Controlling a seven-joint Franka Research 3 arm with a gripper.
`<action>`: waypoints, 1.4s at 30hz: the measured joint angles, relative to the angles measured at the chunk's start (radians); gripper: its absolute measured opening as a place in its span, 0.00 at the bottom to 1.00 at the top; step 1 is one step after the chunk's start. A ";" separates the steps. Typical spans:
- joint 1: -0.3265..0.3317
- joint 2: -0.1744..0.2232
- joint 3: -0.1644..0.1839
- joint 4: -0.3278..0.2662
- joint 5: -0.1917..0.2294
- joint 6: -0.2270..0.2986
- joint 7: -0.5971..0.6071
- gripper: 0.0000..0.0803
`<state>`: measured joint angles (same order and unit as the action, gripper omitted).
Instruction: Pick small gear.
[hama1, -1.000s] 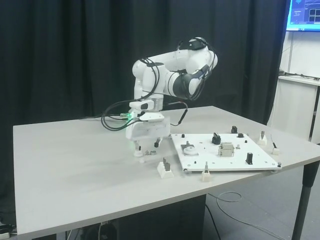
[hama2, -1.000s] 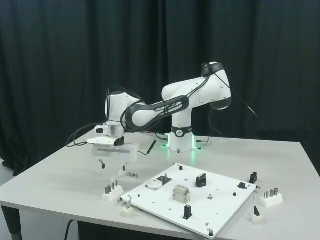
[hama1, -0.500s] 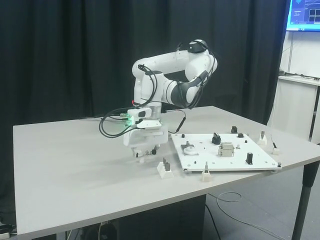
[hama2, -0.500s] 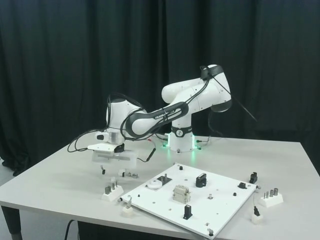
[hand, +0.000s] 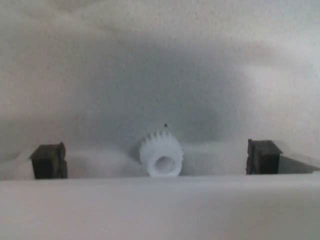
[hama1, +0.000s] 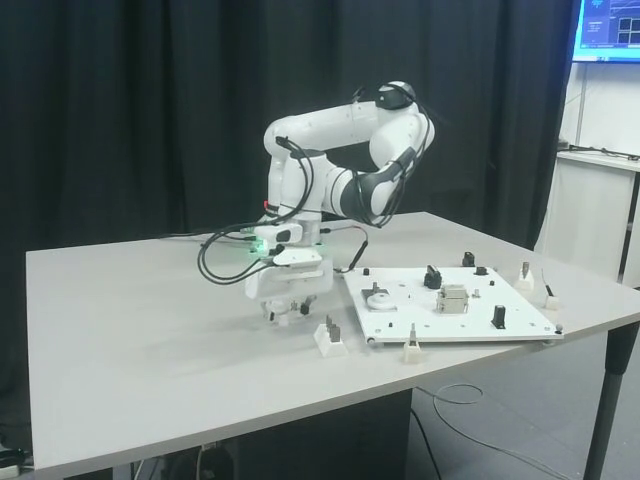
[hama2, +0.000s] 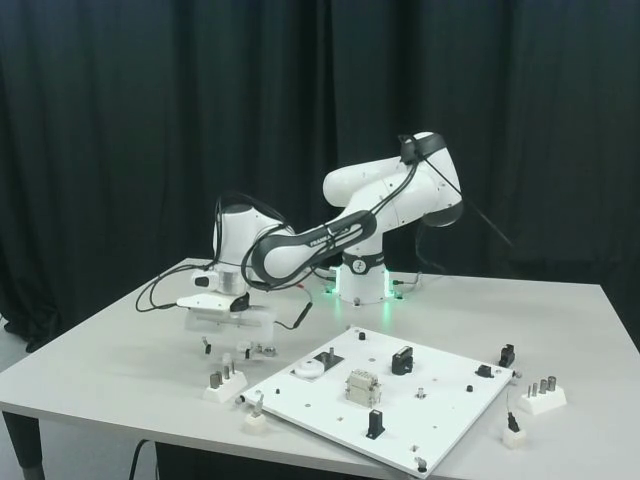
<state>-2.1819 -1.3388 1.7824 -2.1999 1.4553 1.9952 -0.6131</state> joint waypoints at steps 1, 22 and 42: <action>-0.001 -0.001 0.002 0.000 0.001 0.001 0.000 1.00; -0.010 -0.010 0.033 -0.001 0.025 0.037 -0.023 1.00; -0.014 -0.014 0.038 -0.002 0.025 0.048 -0.022 0.39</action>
<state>-2.1958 -1.3529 1.8205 -2.2021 1.4805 2.0429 -0.6351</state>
